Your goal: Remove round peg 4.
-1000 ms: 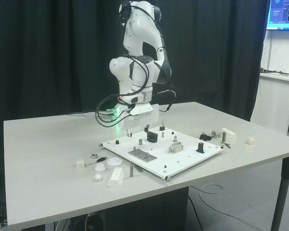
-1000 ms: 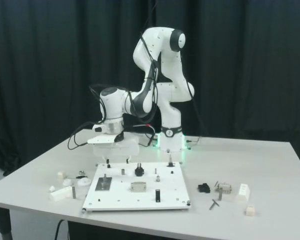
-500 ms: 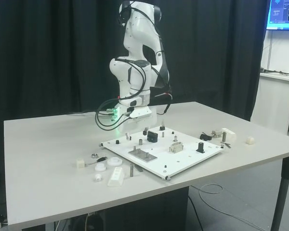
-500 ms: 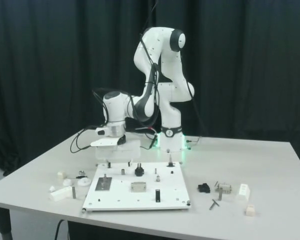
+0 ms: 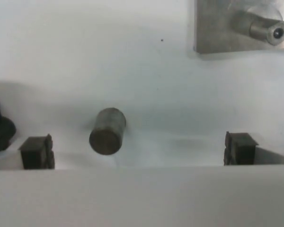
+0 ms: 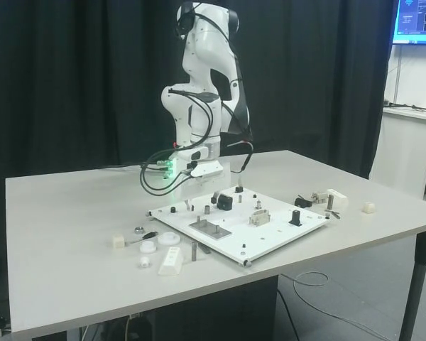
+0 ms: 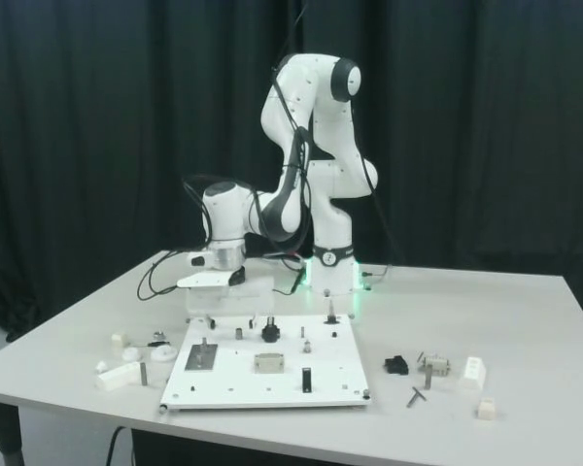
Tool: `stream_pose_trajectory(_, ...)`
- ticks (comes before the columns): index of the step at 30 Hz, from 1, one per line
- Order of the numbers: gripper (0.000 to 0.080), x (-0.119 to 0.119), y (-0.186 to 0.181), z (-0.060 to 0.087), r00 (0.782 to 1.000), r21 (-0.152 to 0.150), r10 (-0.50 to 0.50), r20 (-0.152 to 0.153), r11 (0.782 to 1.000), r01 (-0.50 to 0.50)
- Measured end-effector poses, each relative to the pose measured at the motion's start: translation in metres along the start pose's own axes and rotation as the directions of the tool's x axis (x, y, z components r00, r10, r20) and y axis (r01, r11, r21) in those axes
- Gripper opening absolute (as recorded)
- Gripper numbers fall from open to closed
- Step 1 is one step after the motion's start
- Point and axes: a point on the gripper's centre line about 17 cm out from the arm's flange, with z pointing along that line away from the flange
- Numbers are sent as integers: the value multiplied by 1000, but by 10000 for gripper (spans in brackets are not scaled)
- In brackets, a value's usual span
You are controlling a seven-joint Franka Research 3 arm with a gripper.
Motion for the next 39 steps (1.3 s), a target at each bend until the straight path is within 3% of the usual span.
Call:
stream_pose_trajectory(22,799,2,3,15,1000,-12,21,-8,1000,-21)
stream_pose_trajectory(23,671,2,3,15,1000,-12,22,-8,1000,-22)
stream_pose_trajectory(29,671,4,-2,17,1000,-5,26,-10,1000,-26)
stream_pose_trajectory(30,508,4,-4,18,1000,-4,24,-10,1000,-24)
stream_pose_trajectory(32,508,5,-7,18,1000,1,22,-9,1000,-22)
stream_pose_trajectory(33,374,5,-9,19,1000,5,23,-8,1000,-22)
stream_pose_trajectory(37,374,7,-17,19,1000,17,21,-7,1000,-21)
stream_pose_trajectory(38,176,7,-17,19,1000,17,21,-6,1000,-20)
stream_pose_trajectory(39,176,7,-17,19,1000,18,21,-6,1000,-20)
